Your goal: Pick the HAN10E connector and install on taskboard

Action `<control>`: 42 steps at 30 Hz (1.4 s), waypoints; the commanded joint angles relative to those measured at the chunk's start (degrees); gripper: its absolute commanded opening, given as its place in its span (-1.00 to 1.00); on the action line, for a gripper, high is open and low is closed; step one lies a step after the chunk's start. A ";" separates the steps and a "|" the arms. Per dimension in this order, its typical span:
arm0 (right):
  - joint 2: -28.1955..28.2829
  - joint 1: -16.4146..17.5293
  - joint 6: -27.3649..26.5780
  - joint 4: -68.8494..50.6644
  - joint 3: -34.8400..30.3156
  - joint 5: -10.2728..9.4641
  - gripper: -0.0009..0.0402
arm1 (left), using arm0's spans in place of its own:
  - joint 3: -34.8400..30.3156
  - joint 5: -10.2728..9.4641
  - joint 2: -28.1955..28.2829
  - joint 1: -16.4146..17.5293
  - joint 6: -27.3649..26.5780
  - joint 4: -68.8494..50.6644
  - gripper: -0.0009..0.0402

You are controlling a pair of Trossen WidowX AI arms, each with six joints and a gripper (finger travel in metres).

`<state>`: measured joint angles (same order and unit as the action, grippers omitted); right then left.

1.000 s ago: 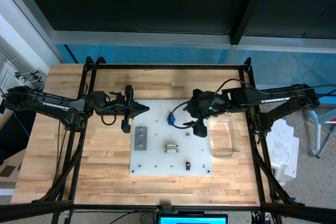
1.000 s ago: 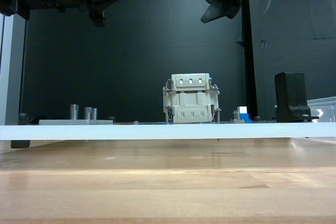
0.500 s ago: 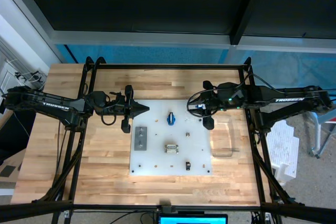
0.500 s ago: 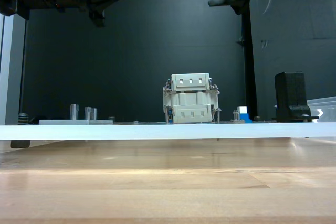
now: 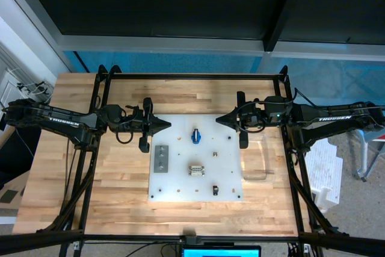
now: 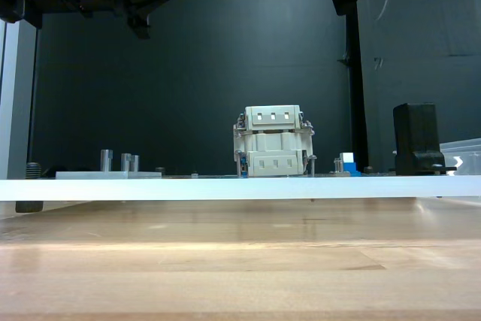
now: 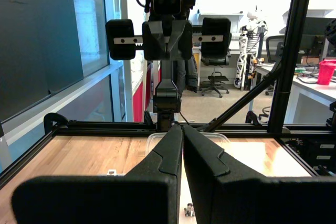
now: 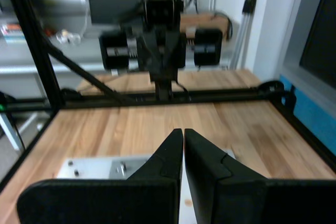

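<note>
**Desk editor:** What is shown nearest the camera?

**Caption writer:** A wooden desk (image 5: 108,197) is seen along the bottom of the high view, with the white taskboard (image 5: 177,180) laid flat on it at centre frame. A small black part (image 5: 215,191) is pictured upright near the board's near edge.

**Desk editor:** And where is the HAN10E connector placed?

**Caption writer:** The HAN10E connector (image 5: 195,171) is shown standing on the taskboard, just behind the black part and to the right of the grey metal block (image 5: 161,157). In the low view it is seen at centre frame (image 6: 273,143), upright as a stacked beige piece, well apart from both grippers. A blue knob (image 5: 195,136) is seen farther back, and a clear tray (image 5: 260,159) lies off the board's right edge.

**Desk editor:** How are the arms pictured?

**Caption writer:** The left gripper (image 5: 168,125) is held high over the board's far left corner, and the right gripper (image 5: 218,119) over its far right side. Their tips are pointed toward each other. In both wrist views the fingers are seen pressed together, holding nothing.
</note>
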<state>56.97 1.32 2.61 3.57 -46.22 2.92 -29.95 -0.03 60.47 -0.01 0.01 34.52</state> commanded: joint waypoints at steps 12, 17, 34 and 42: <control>-0.81 0.02 1.22 14.56 8.76 0.09 -0.96 | 0.00 0.02 0.02 0.02 0.00 0.00 -0.95; -1.46 -0.17 1.38 15.69 10.60 0.35 -0.96 | 0.00 0.02 0.02 0.00 0.00 0.00 -0.95; -2.19 -0.81 2.93 16.44 11.28 -0.07 -0.96 | 0.00 0.02 0.02 0.00 0.00 0.00 -0.95; -2.19 -0.81 2.86 17.44 11.45 -1.53 -0.96 | 0.00 0.02 0.02 0.00 0.00 0.00 -0.95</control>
<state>54.74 0.49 5.54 20.91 -34.89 1.30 -29.95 -0.01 60.47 -0.01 0.01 34.52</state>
